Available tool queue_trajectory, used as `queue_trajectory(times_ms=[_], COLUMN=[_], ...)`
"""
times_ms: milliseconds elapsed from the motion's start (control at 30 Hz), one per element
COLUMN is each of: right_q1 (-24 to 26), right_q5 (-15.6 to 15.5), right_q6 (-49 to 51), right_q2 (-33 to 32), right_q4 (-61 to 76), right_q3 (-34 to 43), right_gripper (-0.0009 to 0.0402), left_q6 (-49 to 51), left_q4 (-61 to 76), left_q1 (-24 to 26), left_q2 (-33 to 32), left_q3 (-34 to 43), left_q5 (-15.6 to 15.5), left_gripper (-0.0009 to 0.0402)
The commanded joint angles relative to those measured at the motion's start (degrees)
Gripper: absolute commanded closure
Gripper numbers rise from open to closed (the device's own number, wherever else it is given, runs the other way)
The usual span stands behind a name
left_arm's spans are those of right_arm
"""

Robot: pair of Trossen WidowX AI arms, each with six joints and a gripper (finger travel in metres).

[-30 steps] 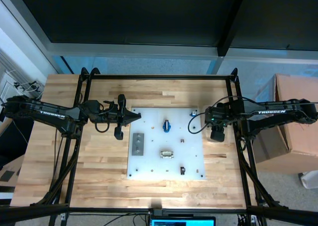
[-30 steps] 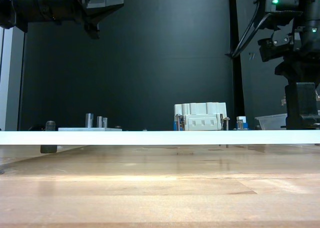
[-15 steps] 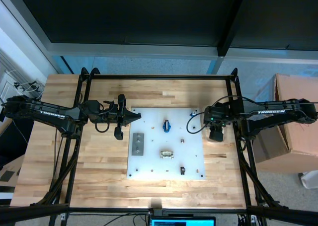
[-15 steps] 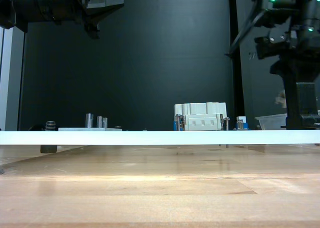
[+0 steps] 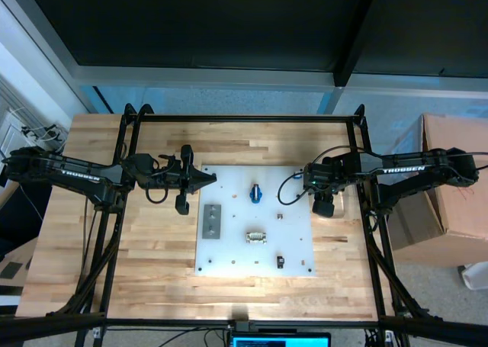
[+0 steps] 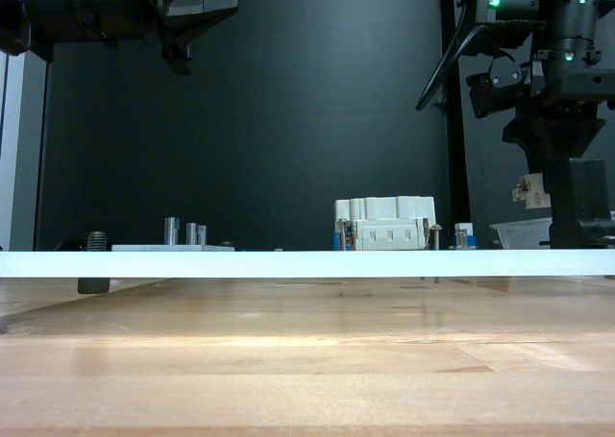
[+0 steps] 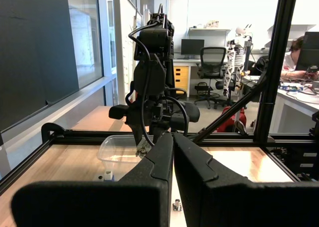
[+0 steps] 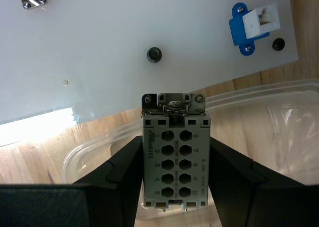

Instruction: Remove the HAN10E connector from the taskboard and place in the container

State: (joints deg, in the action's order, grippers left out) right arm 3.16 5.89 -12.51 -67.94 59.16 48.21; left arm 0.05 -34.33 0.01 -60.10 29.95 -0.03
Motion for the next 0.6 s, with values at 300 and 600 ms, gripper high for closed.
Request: queue_trajectory(times_ms=[300,600], right_q1=[-0.3,-0.7], right_q5=[0.1,0.0], right_q6=[-2.0,-3.5], right_q2=[1.0,3.9], right_q4=[2.1,2.1], right_q3=[-1.1,-3.7], right_gripper=[0.0384,0.0384], left_q6=[0.0,0.0], left_q4=[0.0,0.0], left_q1=[0.0,0.0], left_q2=[0.0,0.0], left_q3=[0.0,0.0], left_q5=[0.0,0.0], left_gripper=[0.0393,0.0393])
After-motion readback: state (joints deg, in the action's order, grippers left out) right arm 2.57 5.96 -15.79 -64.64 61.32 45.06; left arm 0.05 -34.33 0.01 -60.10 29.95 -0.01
